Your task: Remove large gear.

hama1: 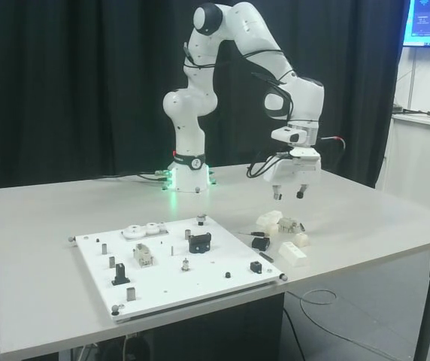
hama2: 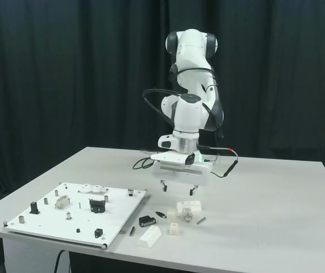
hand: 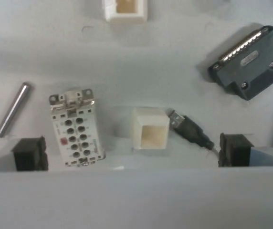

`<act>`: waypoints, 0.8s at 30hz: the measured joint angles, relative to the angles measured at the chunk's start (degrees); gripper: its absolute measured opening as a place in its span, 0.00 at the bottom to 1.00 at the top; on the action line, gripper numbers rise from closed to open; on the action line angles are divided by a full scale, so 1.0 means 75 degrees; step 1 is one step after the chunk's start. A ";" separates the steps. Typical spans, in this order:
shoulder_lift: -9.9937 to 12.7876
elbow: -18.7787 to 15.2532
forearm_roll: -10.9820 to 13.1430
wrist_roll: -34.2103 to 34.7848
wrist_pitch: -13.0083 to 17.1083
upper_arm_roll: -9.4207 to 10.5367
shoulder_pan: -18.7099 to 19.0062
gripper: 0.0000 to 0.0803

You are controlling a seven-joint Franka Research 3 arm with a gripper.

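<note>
Spanning the grey table [hama1: 365, 218], order by size runs: white arm [hama1: 230, 45], then white board [hama1: 171, 265] lying near the front edge, then a cluster of loose parts just beside the board. Gripper [hama1: 289, 194] hangs in the air above that cluster, fingers spread apart and holding nothing. Large gear [hama1: 134, 232] sits on the board's far edge, touching a second gear [hama1: 153, 228], well apart from the gripper; the wrist view shows a multi-pin connector [hand: 75, 128], small open white box [hand: 150, 129] and metal pin [hand: 13, 109].

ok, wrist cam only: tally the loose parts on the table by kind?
White hollow blocks: 2
Multi-pin connector insert: 1
Black D-sub connector: 1
USB plug: 1
Metal pin: 1
Total: 6
</note>
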 joint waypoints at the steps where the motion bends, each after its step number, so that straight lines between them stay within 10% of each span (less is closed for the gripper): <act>1: 0.0000 0.0001 -0.0010 -0.0014 0.0006 0.0000 -0.0014 1.00; 24: 0.0001 0.0094 -0.0034 -0.0071 0.0138 0.0000 -0.0425 1.00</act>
